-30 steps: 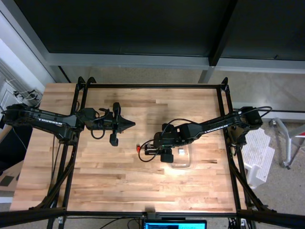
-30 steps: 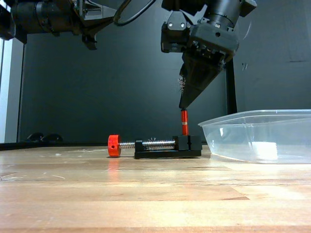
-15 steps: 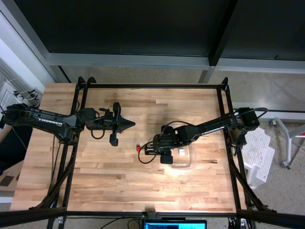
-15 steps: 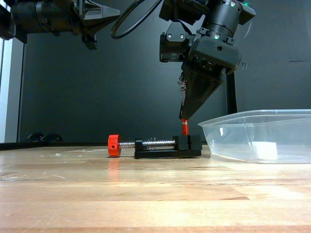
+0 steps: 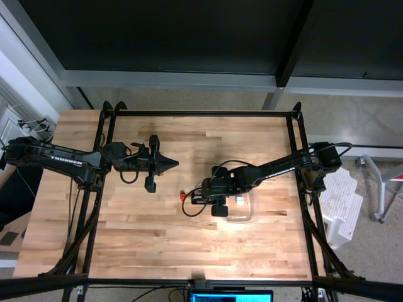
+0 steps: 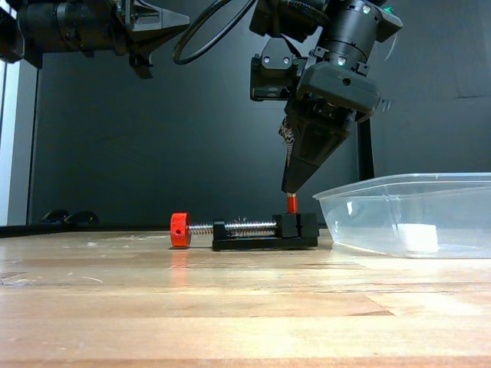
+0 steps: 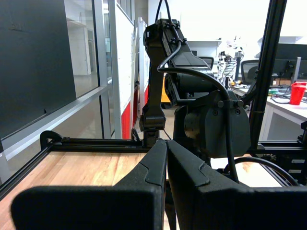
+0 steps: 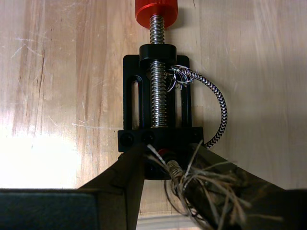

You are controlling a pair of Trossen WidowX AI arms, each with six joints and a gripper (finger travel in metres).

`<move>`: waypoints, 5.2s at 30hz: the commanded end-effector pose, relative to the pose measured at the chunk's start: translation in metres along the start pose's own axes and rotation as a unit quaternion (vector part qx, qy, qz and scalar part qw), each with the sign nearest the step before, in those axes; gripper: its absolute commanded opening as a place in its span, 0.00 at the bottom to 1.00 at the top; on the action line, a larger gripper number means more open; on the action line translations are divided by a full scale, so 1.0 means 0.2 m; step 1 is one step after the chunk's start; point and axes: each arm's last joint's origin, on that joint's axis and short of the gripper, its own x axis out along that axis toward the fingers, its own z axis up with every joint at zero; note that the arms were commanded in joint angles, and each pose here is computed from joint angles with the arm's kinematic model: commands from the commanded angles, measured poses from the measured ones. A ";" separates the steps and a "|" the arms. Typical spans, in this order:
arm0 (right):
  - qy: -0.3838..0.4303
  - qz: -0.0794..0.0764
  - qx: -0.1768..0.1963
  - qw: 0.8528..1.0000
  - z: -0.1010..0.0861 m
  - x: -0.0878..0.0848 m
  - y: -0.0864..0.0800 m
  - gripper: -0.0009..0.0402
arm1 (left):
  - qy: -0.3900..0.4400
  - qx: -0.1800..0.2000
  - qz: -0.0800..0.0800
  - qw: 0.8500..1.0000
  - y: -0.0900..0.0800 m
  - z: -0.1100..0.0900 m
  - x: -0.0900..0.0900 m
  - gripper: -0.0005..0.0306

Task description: Remove the RCA connector from the receptacle and place in the container

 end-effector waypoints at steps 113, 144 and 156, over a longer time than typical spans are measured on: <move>0.037 -0.003 0.014 0.999 -0.53 -0.27 -0.09 0.36 | 0.000 0.000 0.000 1.000 0.00 0.00 0.00 0.02; -0.156 0.025 0.004 0.987 -0.27 -0.65 -0.31 0.02 | 0.000 0.000 0.000 1.000 0.00 0.00 0.00 0.02; -0.333 0.007 -0.004 0.943 -0.21 -0.77 -0.35 0.02 | 0.000 0.000 0.000 1.000 0.00 0.00 0.00 0.02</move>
